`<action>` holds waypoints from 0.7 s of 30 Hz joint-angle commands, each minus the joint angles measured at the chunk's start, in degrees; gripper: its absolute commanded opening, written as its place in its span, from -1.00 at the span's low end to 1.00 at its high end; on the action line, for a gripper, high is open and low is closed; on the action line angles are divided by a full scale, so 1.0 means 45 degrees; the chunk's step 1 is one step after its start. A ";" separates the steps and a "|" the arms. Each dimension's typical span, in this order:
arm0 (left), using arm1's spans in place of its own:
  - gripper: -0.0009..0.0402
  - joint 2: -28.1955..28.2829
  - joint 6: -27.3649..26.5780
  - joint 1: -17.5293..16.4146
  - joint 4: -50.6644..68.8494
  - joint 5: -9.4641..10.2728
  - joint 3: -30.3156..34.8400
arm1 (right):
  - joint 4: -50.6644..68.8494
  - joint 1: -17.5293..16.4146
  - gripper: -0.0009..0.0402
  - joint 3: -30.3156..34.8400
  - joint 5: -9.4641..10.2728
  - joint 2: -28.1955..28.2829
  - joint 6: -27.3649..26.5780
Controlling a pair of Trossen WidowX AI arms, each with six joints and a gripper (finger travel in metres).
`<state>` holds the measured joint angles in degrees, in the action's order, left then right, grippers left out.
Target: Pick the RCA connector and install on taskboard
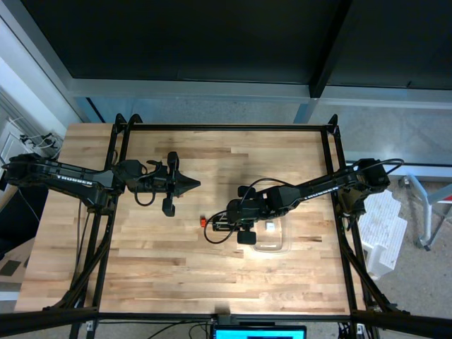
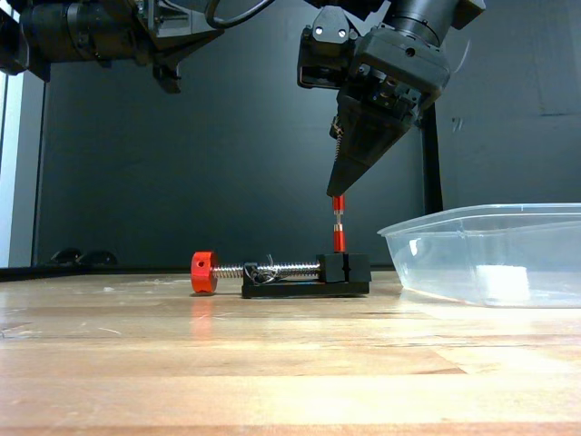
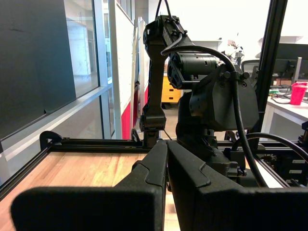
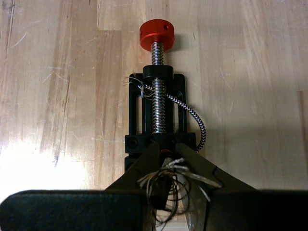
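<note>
1. The right gripper (image 2: 338,193) hangs point-down over the middle of the table (image 1: 176,282). Its fingers are pinched tight on the RCA connector (image 2: 338,224).
2. The RCA connector, a slim red piece with a silvery band, stands upright directly below the fingertips. Its lower end meets the black end block of the taskboard (image 2: 304,277); whether they touch cannot be told.
3. The taskboard lies flat, its red knob (image 2: 204,272) towards the left edge. A clear tray (image 2: 490,250) sits just beside it, on the right-edge side.
4. The left gripper (image 1: 192,184) hovers nearer the left edge, fingers closed together on nothing, well apart from the taskboard.
</note>
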<state>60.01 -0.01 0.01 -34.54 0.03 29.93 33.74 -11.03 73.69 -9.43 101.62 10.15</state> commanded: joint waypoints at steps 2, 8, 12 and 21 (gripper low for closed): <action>-0.96 0.0000 0.0005 0.0000 0.0000 0.0000 0.0005 | -0.0058 0.0039 -0.96 -0.0010 -0.0005 0.0019 -0.0005; -0.96 0.0000 0.0005 0.0000 0.0000 0.0000 0.0005 | -0.0073 0.0063 -0.96 0.0010 0.0000 0.0019 -0.0005; -0.96 0.0000 0.0000 0.0000 0.0000 0.0000 0.0005 | -0.0078 0.0063 -0.96 0.0000 -0.0005 0.0019 0.0000; -0.96 0.0000 0.0000 0.0000 0.0000 0.0000 0.0005 | -0.0214 0.0063 -0.96 -0.0024 0.0010 0.0427 -0.0034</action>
<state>60.01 -0.01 0.01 -34.54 0.03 29.93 32.34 -10.72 73.71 -9.52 103.04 10.09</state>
